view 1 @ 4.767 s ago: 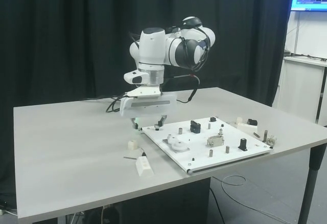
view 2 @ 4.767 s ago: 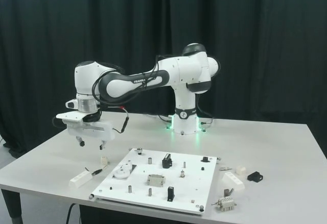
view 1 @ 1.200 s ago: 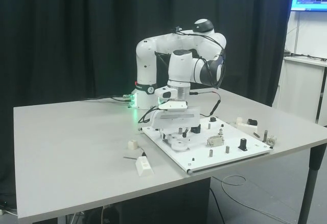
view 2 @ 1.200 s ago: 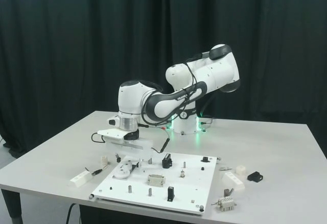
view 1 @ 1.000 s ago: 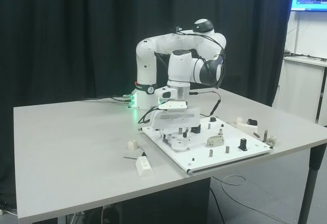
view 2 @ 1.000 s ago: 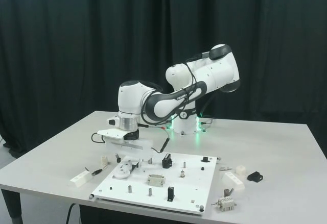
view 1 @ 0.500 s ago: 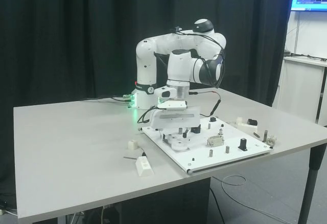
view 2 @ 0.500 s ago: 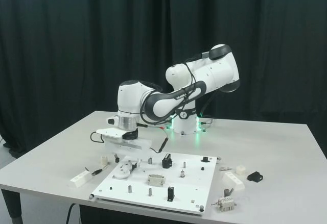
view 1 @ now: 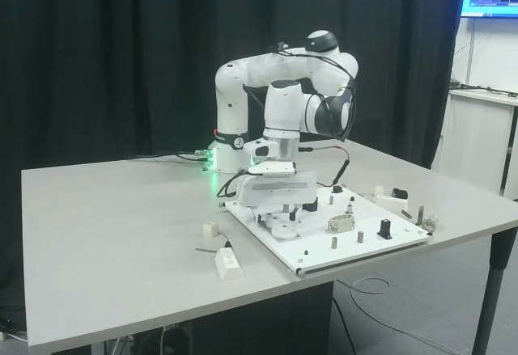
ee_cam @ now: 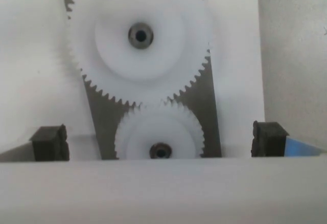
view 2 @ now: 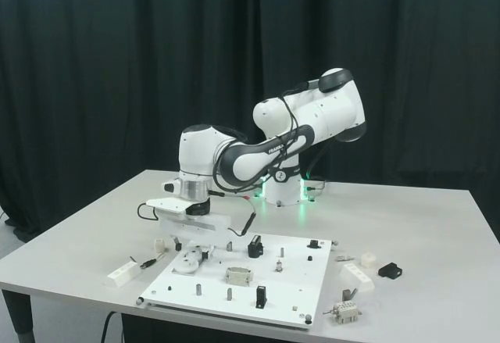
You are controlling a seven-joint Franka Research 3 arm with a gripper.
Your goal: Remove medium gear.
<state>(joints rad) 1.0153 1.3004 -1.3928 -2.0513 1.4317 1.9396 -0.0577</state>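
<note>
In the wrist view two white toothed gears mesh on a grey recess of the white board (ee_cam: pixel 235 55). The larger gear (ee_cam: pixel 140 35) lies further out. The smaller, medium gear (ee_cam: pixel 160 140) lies directly under my hand, half hidden by the hand's white edge. My gripper (ee_cam: pixel 159 141) is open, its black fingertips (ee_cam: pixel 49 143) standing one on each side of the medium gear without touching it. From the room, the gripper (view 1: pixel 279 207) hangs just above the gears (view 1: pixel 283 227) at the board's near left corner, and the gripper (view 2: pixel 193 243) is likewise over the gears (view 2: pixel 187 262).
The white board (view 1: pixel 356 246) carries pegs, a metal connector (view 1: pixel 341 223) and black parts (view 1: pixel 384 228). A white block with a black pin (view 1: pixel 227 264) and a small white cube (view 1: pixel 210 228) lie on the grey table left of the board. Loose connectors (view 2: pixel 355 274) lie to its right.
The arm swung from the table left of the board to above the gears. Over the last second the hand only shifted slightly; the fingers stay open.
</note>
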